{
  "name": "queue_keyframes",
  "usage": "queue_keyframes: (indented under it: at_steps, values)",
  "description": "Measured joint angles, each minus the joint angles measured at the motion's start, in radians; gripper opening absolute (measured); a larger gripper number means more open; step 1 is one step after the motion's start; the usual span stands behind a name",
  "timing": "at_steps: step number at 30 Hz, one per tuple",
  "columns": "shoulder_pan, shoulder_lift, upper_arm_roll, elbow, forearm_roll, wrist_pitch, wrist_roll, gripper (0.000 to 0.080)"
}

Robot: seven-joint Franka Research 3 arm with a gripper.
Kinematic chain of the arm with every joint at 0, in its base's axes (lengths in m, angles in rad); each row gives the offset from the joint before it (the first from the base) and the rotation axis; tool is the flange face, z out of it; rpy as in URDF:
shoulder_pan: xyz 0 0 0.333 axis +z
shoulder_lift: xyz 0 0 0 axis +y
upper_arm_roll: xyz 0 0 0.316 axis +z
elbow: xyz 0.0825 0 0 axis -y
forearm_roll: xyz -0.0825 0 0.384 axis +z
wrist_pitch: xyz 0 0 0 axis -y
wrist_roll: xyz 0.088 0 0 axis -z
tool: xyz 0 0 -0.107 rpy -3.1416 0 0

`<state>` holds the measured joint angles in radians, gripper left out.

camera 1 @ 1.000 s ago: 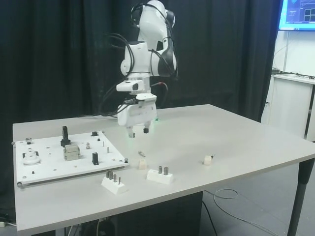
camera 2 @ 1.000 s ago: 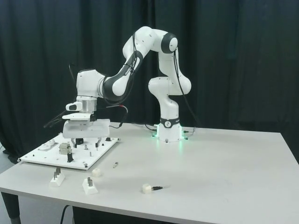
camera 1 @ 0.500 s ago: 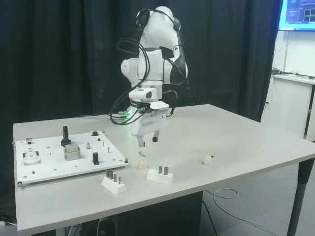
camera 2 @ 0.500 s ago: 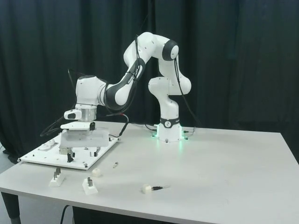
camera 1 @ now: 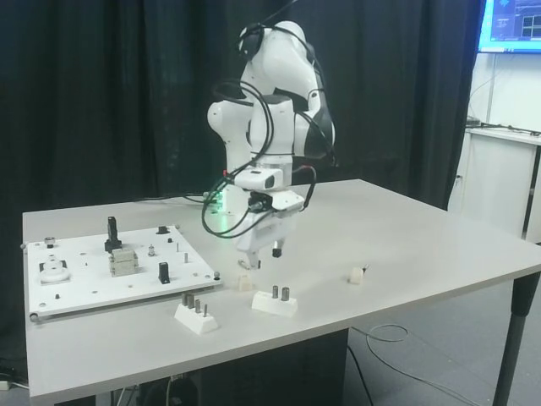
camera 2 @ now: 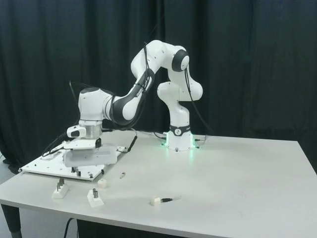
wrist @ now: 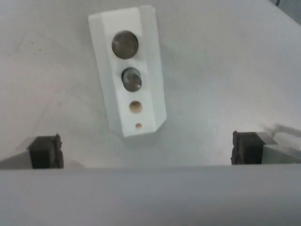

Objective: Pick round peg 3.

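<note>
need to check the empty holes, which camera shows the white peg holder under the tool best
The wrist view: the white peg holder fills it from above, showing two pegs and two empty holes. Both room views show it small and side-on, holes hidden.

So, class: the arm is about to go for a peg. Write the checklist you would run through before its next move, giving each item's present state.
1. Hand open: ok, fingers stand wide apart with nothing between them.
2. Holder in the wrist view: ok, two pegs stand in it, and two smaller holes are empty.
3. Hand centred over a peg: not ok, both pegs lie off the line between the fingers.
4. Which peg is number 3: cannot tell, no marks show.
5. Hand above the table: ok, the first room view shows it hovering beside the holder.
</note>
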<state>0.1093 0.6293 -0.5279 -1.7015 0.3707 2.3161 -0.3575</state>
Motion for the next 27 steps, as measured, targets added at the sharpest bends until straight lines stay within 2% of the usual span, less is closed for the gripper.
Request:
queue_keyframes:
  at_steps: [27]
  values:
    - [-0.06, 0.134, 0.069, 0.116, 0.0, -0.009, 0.0, 0.08]
